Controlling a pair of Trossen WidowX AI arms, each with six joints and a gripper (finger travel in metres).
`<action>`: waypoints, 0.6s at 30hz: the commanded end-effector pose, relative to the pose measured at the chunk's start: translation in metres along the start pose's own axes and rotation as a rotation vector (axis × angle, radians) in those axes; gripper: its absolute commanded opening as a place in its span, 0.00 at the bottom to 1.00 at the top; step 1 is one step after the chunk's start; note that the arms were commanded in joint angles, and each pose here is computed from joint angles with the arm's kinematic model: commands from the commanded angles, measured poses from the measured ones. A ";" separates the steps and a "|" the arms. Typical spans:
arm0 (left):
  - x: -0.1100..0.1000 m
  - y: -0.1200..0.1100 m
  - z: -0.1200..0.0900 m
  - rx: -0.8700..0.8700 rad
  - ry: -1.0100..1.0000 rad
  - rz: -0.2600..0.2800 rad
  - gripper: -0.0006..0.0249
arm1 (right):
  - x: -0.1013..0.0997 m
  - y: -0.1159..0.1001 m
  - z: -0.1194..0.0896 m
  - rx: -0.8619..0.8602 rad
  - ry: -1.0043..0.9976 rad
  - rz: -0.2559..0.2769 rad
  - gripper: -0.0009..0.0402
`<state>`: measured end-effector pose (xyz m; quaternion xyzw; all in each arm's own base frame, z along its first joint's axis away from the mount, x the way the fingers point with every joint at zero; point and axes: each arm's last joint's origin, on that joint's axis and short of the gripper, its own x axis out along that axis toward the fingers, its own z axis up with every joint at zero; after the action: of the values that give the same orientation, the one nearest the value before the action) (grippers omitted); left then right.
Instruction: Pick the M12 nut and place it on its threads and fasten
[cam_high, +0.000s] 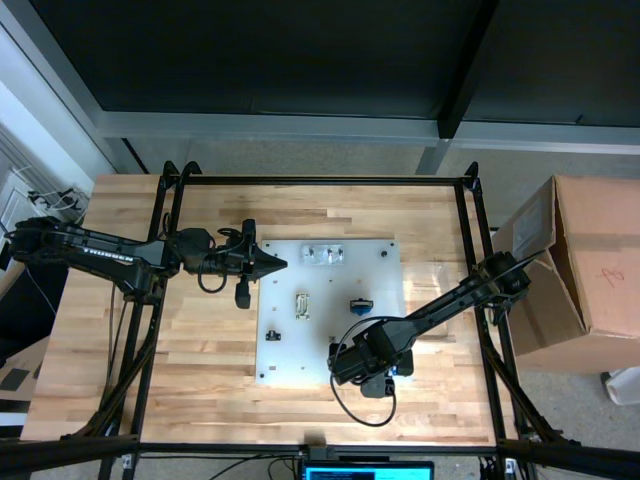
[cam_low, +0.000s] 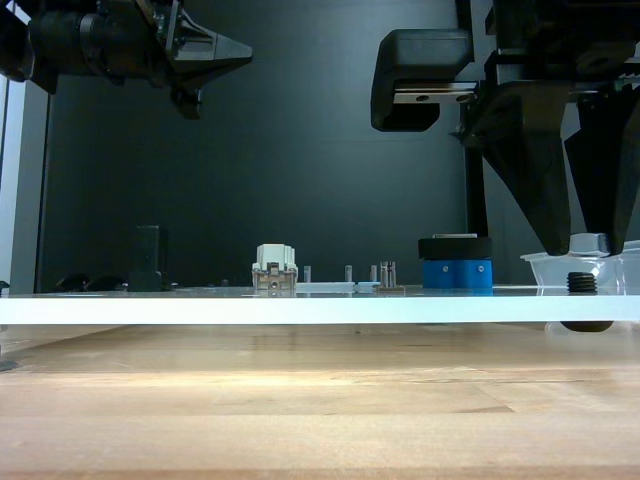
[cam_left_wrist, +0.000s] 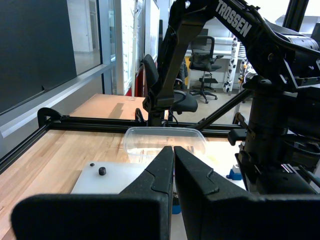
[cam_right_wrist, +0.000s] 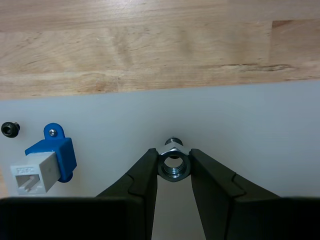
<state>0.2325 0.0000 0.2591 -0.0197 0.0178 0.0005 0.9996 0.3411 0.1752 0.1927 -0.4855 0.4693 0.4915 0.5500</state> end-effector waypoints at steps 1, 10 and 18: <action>0.000 0.000 0.000 0.000 -0.001 0.000 0.02 | 0.001 0.001 0.000 0.001 0.002 0.001 0.03; 0.000 0.000 0.000 0.000 -0.001 0.000 0.02 | 0.001 0.000 0.000 0.002 0.017 -0.016 0.03; 0.000 0.000 0.000 0.000 -0.001 0.000 0.02 | 0.001 0.000 0.001 0.000 0.014 -0.020 0.03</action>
<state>0.2325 0.0000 0.2593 -0.0197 0.0176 0.0007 0.9996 0.3417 0.1755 0.1916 -0.4935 0.4686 0.4825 0.5514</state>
